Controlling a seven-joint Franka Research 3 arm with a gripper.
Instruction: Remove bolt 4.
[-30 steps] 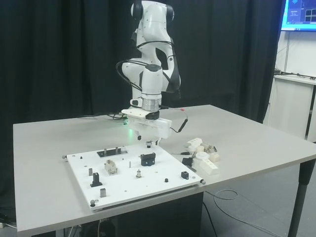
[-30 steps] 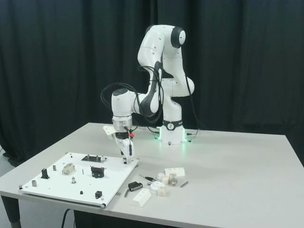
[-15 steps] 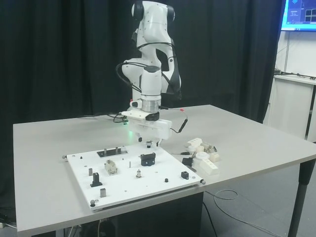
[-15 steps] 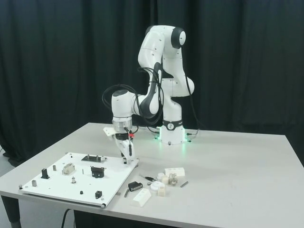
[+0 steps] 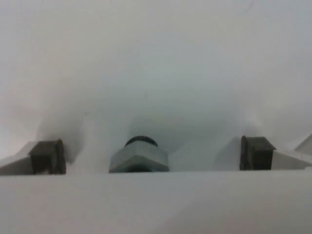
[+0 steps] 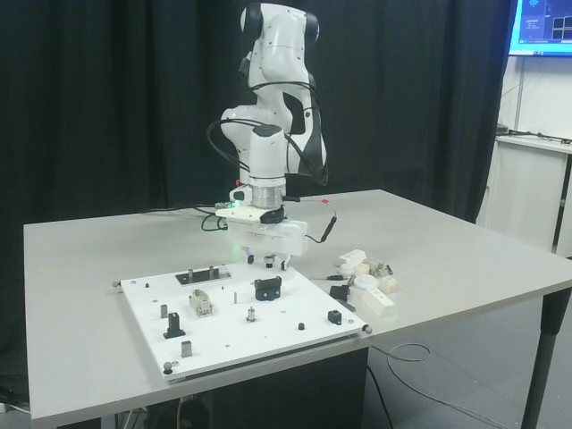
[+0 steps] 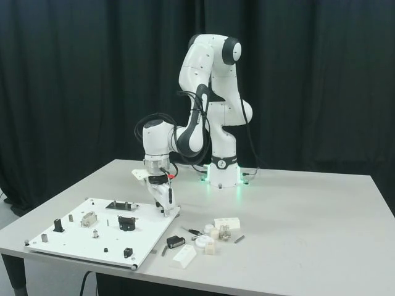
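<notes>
A small bolt with a grey hex head (image 5: 139,156) stands upright on the white board (image 6: 268,335), near its far right corner. My gripper (image 5: 152,155) is low over it and open. One black fingertip (image 5: 48,157) and the other (image 5: 257,153) stand well apart on either side of the bolt, touching nothing. In the first room view the gripper (image 6: 268,260) hangs straight down at the board's far edge, and the bolt there is mostly hidden by the fingers. The second room view shows the gripper (image 7: 164,210) at the same corner.
The board carries a black bracket (image 6: 268,289), a grey block (image 6: 200,304), a black post (image 6: 172,325) and several small pegs. Loose white and black parts (image 6: 368,279) lie on the grey table (image 6: 465,250) right of the board.
The wrist has come down toward the board and shifted slightly left, bringing the fingers down on either side of the bolt. The board and loose parts have not moved.
</notes>
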